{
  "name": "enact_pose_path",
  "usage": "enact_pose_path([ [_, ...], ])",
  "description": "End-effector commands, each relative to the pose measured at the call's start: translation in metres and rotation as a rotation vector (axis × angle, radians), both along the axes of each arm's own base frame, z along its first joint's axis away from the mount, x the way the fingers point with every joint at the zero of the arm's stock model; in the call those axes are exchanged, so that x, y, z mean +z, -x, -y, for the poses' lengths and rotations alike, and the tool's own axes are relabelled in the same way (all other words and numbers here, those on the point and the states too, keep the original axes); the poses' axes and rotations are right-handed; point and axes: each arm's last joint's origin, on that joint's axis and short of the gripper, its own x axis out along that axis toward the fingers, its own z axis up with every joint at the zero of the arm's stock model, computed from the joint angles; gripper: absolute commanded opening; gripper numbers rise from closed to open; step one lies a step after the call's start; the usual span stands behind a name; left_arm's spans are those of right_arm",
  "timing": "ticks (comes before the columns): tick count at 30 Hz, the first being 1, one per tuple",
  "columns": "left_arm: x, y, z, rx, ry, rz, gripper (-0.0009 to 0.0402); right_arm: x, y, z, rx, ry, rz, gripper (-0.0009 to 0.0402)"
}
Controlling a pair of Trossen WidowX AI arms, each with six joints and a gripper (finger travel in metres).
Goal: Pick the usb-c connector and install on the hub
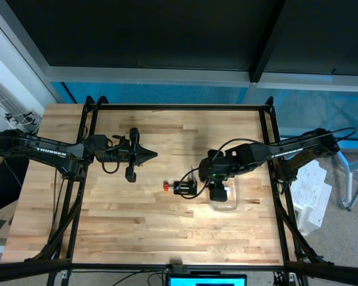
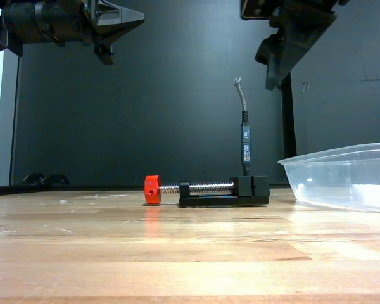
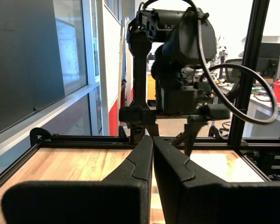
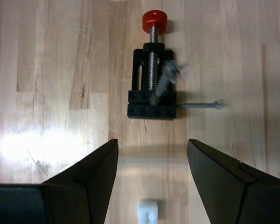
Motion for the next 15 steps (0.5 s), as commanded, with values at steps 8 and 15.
enact_pose_path([
  [8,0.000,0.000,0.000,0.000,0.000,0.000,0.0000,0.008,0.021,0.011,-0.036,0.017,0.186,0.0135],
  [15,0.000,0.000,0.000,0.000,0.000,0.000,0.0000,0.013,0.042,0.024,-0.053,-0.002,0.427,0.0046],
])
